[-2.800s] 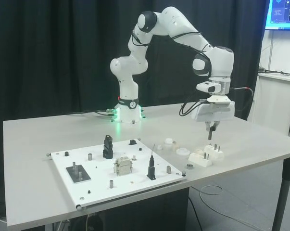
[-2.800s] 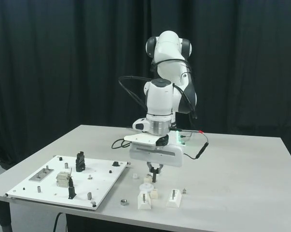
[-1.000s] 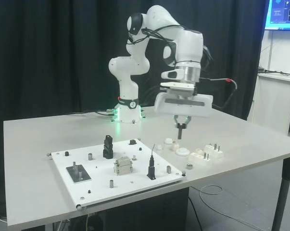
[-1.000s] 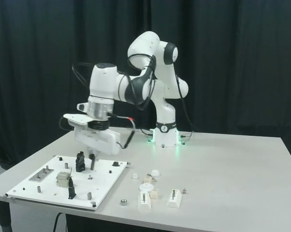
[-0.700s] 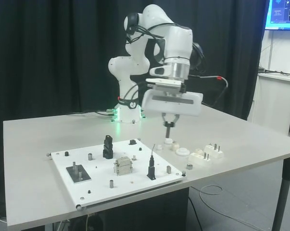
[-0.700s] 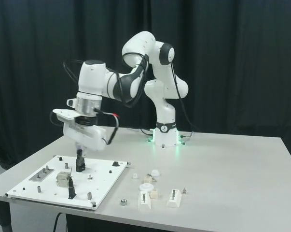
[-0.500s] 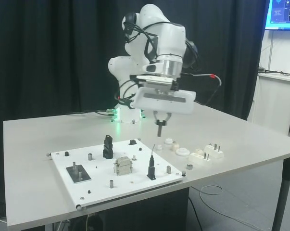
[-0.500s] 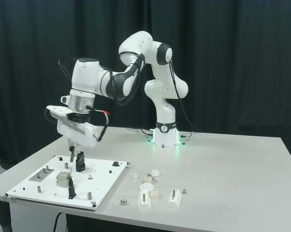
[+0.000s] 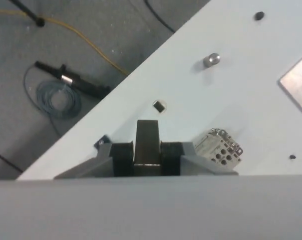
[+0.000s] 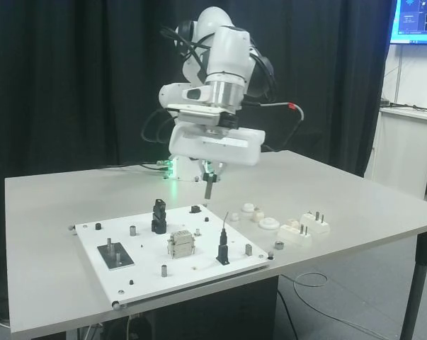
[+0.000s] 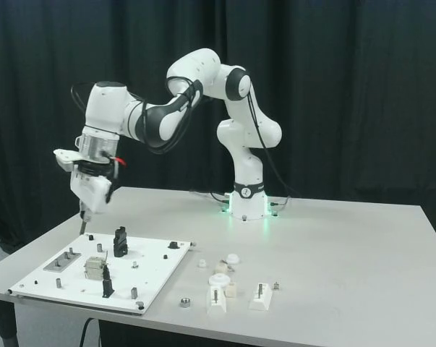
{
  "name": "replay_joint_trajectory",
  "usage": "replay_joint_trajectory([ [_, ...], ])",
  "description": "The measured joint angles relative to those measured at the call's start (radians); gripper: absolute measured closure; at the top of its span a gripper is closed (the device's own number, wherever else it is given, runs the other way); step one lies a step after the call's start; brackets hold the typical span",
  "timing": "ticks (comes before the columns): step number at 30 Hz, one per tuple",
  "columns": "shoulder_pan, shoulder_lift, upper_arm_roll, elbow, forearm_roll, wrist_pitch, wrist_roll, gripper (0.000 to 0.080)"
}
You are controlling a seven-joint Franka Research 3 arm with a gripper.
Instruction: Insert square peg 3.
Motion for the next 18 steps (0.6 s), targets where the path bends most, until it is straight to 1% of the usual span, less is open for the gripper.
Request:
replay_joint_trajectory([
  [4, -0.021, 0.02, 0.0, 0.028, 0.032, -0.016, 0.05, 0.0693],
  [12, -0.058, 0.06, -0.008, 0.086, 0.124, -0.068, 0.085, 0.0693],
  [18, -0.071, 0.087, -0.025, 0.119, 0.165, -0.107, 0.097, 0.0693],
])
